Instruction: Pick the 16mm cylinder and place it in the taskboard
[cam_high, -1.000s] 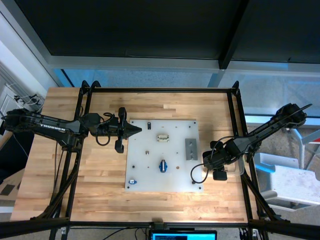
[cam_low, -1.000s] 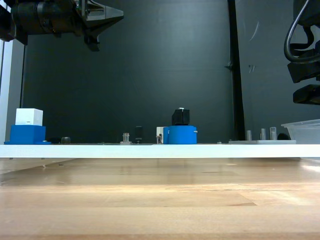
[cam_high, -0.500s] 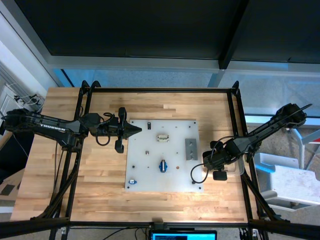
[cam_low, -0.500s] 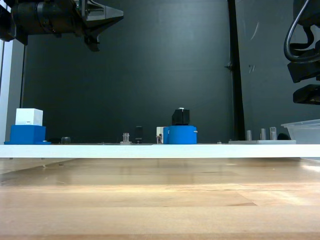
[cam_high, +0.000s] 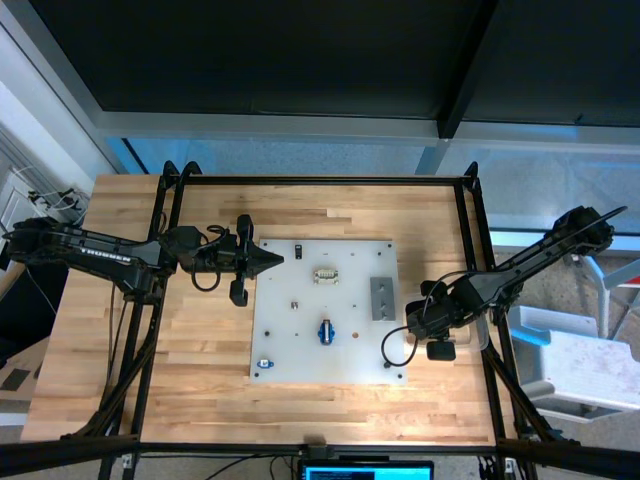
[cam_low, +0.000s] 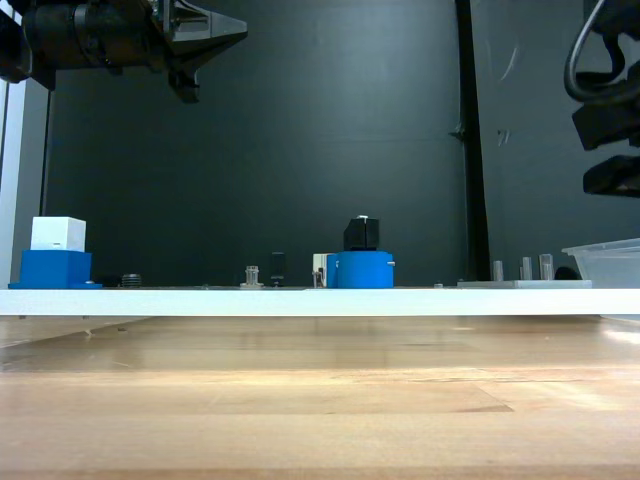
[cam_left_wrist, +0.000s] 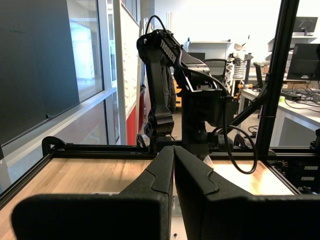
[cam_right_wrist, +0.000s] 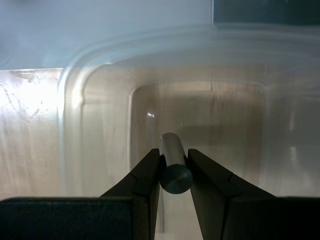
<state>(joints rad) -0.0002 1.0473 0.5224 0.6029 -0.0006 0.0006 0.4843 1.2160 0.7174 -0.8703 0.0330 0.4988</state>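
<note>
Pinching the 16mm cylinder in the right gripper over the bin, we should lift straight, left gripper closed above the taskboard edge.

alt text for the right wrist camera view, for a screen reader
The right gripper has its fingers shut on the 16mm cylinder, a short dark-grey metal peg, over a clear plastic bin. The left gripper is not in this view; it hovers shut at the left edge of the taskboard.
</note>
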